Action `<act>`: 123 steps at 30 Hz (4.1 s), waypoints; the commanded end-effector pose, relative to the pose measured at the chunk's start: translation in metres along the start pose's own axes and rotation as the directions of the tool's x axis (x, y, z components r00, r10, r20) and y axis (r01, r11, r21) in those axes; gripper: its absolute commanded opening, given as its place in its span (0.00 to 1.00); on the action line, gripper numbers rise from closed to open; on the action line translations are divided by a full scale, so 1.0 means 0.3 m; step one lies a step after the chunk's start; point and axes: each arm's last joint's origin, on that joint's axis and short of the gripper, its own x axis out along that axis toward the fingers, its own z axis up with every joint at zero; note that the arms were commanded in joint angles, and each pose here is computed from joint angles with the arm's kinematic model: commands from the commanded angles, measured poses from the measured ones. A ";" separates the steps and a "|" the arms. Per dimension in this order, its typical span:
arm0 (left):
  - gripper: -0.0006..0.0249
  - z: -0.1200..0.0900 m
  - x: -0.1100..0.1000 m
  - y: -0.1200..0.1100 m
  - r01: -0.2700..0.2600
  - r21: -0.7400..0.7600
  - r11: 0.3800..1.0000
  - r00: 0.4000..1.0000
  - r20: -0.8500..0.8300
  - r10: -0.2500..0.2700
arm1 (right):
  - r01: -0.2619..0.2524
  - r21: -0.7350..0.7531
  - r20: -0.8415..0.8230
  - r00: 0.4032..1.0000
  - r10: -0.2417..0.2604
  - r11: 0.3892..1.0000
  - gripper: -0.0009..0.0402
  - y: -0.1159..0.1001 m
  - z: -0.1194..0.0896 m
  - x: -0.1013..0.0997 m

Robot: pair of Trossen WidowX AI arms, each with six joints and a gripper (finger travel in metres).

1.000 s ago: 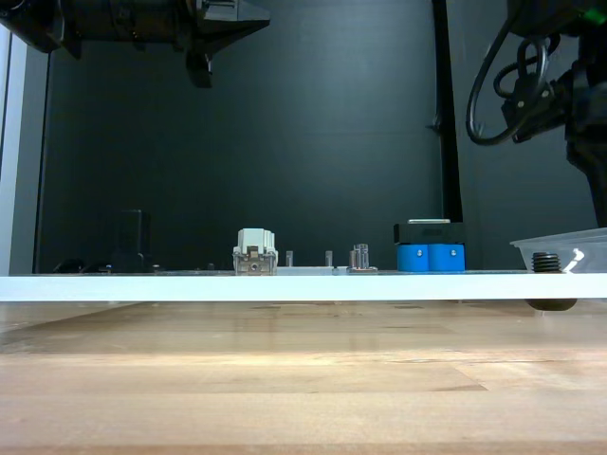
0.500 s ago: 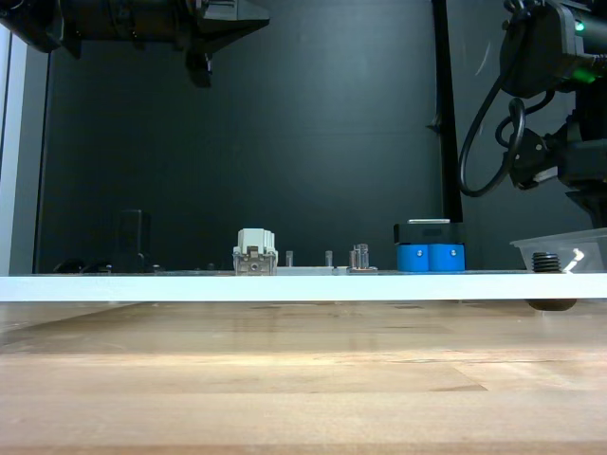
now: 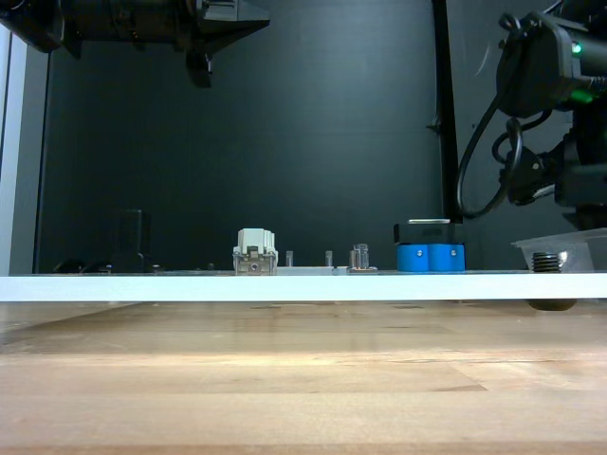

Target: Pick the RJ45 connector and install on the taskboard

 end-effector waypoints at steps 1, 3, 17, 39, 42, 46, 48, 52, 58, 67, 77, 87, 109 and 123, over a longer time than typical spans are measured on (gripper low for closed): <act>0.02 0.000 0.000 0.000 0.000 0.000 1.000 1.000 0.000 0.000 | 0.012 -0.004 -0.012 1.000 -0.012 1.000 0.49 0.002 0.000 0.011; 0.02 0.000 0.000 0.000 0.000 0.000 1.000 1.000 0.000 0.000 | 0.013 -0.005 -0.013 1.000 -0.013 1.000 0.44 0.003 0.000 0.013; 0.02 0.000 0.000 0.000 0.000 0.000 1.000 1.000 0.000 0.000 | -0.017 -0.008 -0.038 0.999 0.017 1.000 0.01 0.004 -0.003 0.004; 0.02 0.003 0.000 0.000 0.001 -0.001 1.000 1.000 0.010 -0.001 | -0.080 0.172 0.093 0.994 0.065 0.982 0.02 0.046 0.128 -0.301; 0.02 0.004 0.000 0.000 0.001 -0.001 1.000 1.000 0.012 -0.001 | -0.165 0.254 0.171 0.978 0.123 0.953 0.02 0.059 0.180 -0.366; 0.02 0.008 0.000 -0.001 0.002 -0.002 1.000 1.000 0.022 -0.002 | -0.291 0.404 0.304 0.937 0.173 0.867 0.02 0.066 0.248 -0.445; 0.02 0.007 0.000 -0.001 0.001 -0.001 1.000 1.000 0.019 -0.001 | -0.360 0.471 0.351 0.914 0.203 0.806 0.02 0.058 0.285 -0.479; 0.02 0.003 0.000 0.001 -0.002 0.023 1.000 1.000 0.007 0.002 | -0.507 0.559 0.483 0.842 0.240 0.656 0.02 0.048 0.352 -0.534; 0.05 0.000 0.000 -0.007 0.008 0.264 0.965 1.000 0.000 -0.008 | -0.720 0.559 0.685 0.681 0.260 0.412 0.02 0.049 0.434 -0.603; 0.24 -0.001 0.000 -0.007 0.003 0.565 0.825 1.000 -0.001 -0.003 | -0.833 0.504 0.813 0.547 0.199 0.229 0.02 0.052 0.470 -0.643; 0.36 -0.017 0.026 -0.004 -0.005 0.675 0.738 1.000 0.002 0.006 | -0.869 0.474 0.839 0.495 0.224 0.145 0.02 0.073 0.490 -0.648; 0.38 -0.049 0.147 -0.012 0.011 0.709 0.706 0.998 -0.055 0.039 | -0.864 0.481 0.831 0.504 0.236 0.150 0.02 0.096 0.502 -0.624; 0.39 -0.006 0.140 -0.001 -0.134 0.697 0.704 0.987 0.033 0.154 | -0.873 0.468 0.833 0.488 0.261 0.138 0.02 0.085 0.483 -0.653; 0.38 0.000 0.142 -0.014 -0.066 0.698 0.713 0.998 0.052 0.042 | -0.876 0.464 0.843 0.482 0.240 0.130 0.02 0.082 0.483 -0.655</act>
